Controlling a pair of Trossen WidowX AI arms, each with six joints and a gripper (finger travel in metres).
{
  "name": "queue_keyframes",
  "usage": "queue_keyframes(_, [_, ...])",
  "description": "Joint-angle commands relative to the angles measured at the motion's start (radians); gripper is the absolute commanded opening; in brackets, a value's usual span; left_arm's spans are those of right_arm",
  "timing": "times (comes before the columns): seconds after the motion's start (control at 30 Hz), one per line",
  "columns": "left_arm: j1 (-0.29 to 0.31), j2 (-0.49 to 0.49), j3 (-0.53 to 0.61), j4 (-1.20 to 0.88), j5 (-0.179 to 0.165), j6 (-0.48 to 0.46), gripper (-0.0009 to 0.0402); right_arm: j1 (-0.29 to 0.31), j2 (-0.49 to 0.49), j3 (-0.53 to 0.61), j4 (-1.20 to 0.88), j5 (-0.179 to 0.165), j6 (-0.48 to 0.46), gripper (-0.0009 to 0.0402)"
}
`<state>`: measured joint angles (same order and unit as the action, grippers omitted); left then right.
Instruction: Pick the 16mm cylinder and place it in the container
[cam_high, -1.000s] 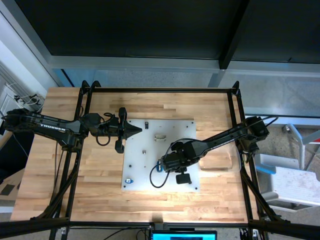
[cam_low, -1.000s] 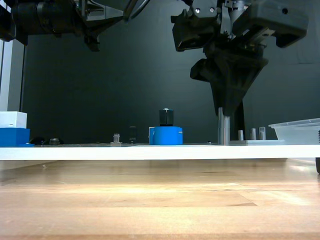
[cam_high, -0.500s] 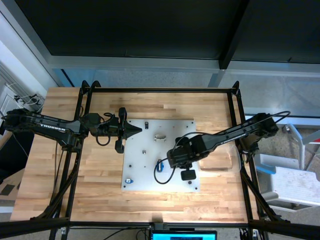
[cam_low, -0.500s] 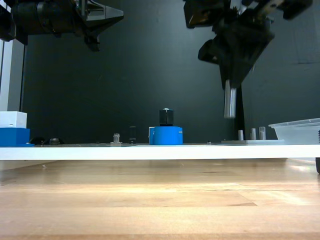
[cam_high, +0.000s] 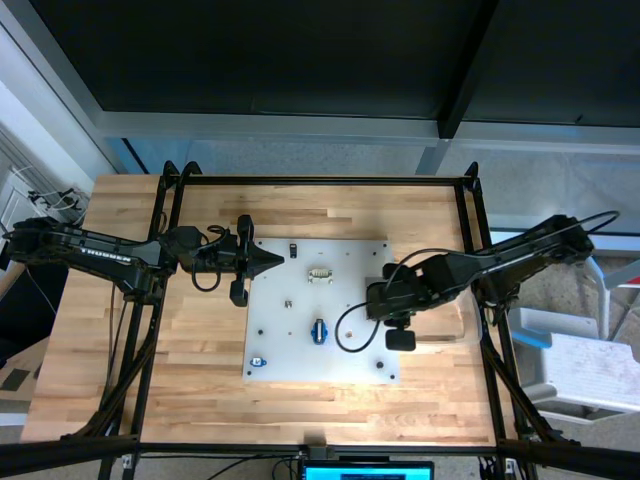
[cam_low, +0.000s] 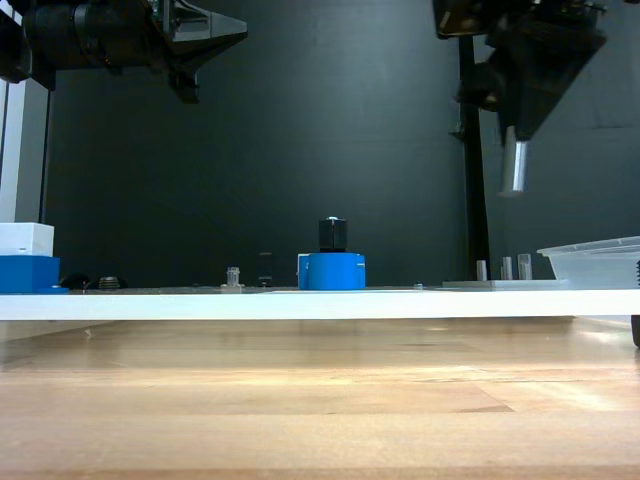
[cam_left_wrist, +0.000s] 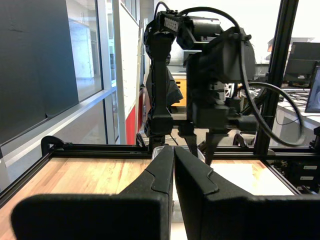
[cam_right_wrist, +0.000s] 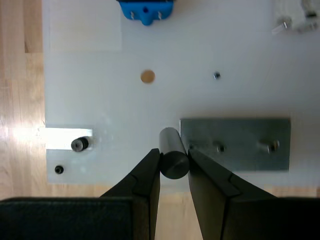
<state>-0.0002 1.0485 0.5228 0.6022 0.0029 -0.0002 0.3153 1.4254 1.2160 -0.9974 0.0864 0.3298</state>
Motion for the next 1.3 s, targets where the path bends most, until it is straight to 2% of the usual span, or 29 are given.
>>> queue_keyframes(0.03, [0.0, 0.0, 0.0, 0.0, 0.0, 0.0, 0.0, 0.002, -0.052, -0.055, 0.0, 0.0, 0.034, 0.0043])
queue_keyframes(0.27, [0.0, 0.0, 0.0, 0.0, 0.0, 0.0, 0.0, 0.011, -0.145, -0.163, 0.001, 0.0, 0.081, 0.0043])
queue_keyframes(0.53, [0.0, 0.0, 0.0, 0.0, 0.0, 0.0, 0.0, 0.014, -0.215, -0.273, 0.018, 0.0, 0.094, 0.0043])
queue_keyframes(0.67, [0.0, 0.0, 0.0, 0.0, 0.0, 0.0, 0.0, 0.016, -0.249, -0.336, 0.074, 0.029, 0.126, 0.0043])
queue_keyframes(0.87, [0.0, 0.0, 0.0, 0.0, 0.0, 0.0, 0.0, 0.018, -0.282, -0.424, 0.129, 0.035, 0.137, 0.0043])
queue_keyframes(1.0, [0.0, 0.0, 0.0, 0.0, 0.0, 0.0, 0.0, 0.019, -0.311, -0.47, 0.155, 0.101, 0.165, 0.0043])
queue_keyframes(1.03, [0.0, 0.0, 0.0, 0.0, 0.0, 0.0, 0.0, 0.019, -0.317, -0.476, 0.157, 0.107, 0.169, 0.0043])
queue_keyframes(1.3, [0.0, 0.0, 0.0, 0.0, 0.0, 0.0, 0.0, 0.022, -0.366, -0.547, 0.224, 0.105, 0.182, 0.0043])
